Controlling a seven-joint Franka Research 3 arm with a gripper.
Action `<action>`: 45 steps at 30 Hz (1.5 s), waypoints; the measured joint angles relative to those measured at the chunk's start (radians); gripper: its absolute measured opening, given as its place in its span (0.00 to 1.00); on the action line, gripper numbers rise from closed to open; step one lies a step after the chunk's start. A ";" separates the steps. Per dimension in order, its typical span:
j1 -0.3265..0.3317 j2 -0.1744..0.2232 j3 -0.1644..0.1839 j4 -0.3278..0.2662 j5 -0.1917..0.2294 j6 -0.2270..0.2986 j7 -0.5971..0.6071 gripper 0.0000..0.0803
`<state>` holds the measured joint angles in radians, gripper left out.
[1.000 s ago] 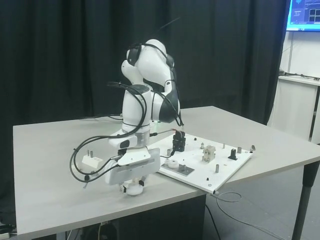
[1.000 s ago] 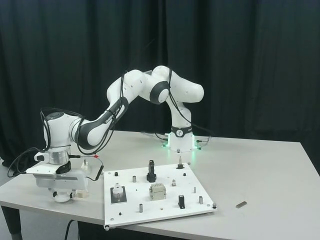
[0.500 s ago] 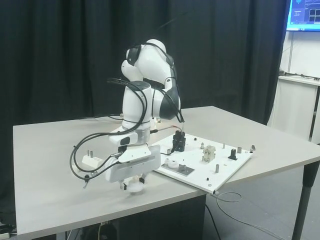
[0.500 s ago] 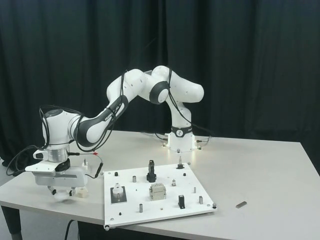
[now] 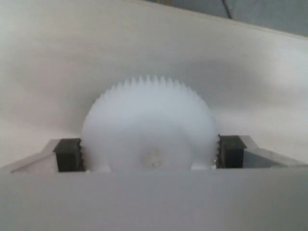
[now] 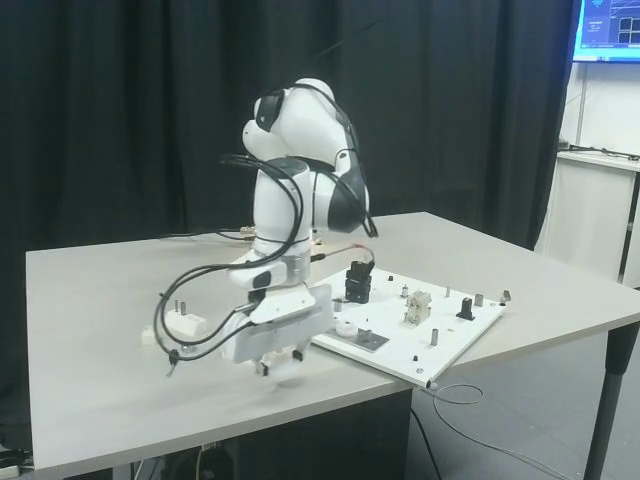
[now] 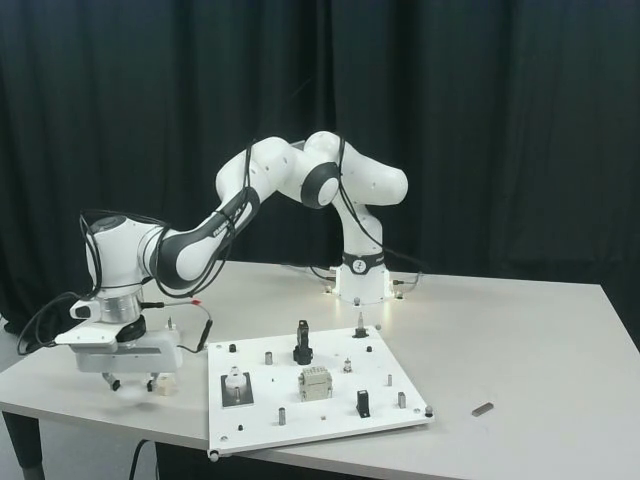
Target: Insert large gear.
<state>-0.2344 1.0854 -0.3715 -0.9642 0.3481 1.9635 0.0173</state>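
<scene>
Now the tool [image 5: 150, 156] pinches a white toothed plastic large gear [image 5: 149, 127] by its rim, clear of the grey counter [image 6: 100, 300], free for carrying to the white assembly board [image 7: 320, 405].

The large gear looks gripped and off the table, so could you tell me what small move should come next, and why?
Probably carry it sideways toward the white board. The gripper holds the large gear by its toothed edge, and both room views show it raised above the grey table beside that board, not over it.

The large gear [image 5: 149, 127] sits in the gripper [image 5: 150, 153], above the table [image 5: 72, 57].
</scene>
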 joint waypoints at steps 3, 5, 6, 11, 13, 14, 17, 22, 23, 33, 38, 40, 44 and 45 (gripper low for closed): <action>0.009 -0.003 0.000 0.013 0.019 -0.042 0.001 0.74; 0.016 -0.006 -0.001 0.020 0.034 -0.072 0.003 0.74; 0.020 -0.007 -0.001 0.024 0.042 -0.087 0.005 0.74; 0.043 -0.018 -0.004 0.034 0.072 -0.159 0.031 0.74; 0.053 -0.025 -0.004 0.034 0.079 -0.184 0.043 0.74; 0.059 -0.028 -0.005 0.034 0.081 -0.198 0.050 0.74; 0.076 -0.036 -0.005 0.034 0.087 -0.236 0.067 0.74; 0.104 -0.048 -0.006 0.033 0.093 -0.294 0.102 0.74; 0.109 -0.050 -0.006 0.033 0.093 -0.303 0.109 0.74; 0.173 -0.060 -0.034 0.016 0.093 -0.360 0.142 0.74; 0.206 -0.063 -0.058 0.003 0.092 -0.370 0.151 0.74; 0.218 -0.066 -0.065 -0.006 0.092 -0.370 0.155 0.74; 0.240 -0.077 -0.077 -0.030 0.089 -0.368 0.158 0.74; 0.244 -0.081 -0.080 -0.037 0.087 -0.368 0.160 0.74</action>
<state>0.0097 1.0047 -0.4518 -1.0008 0.4353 1.5960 0.1774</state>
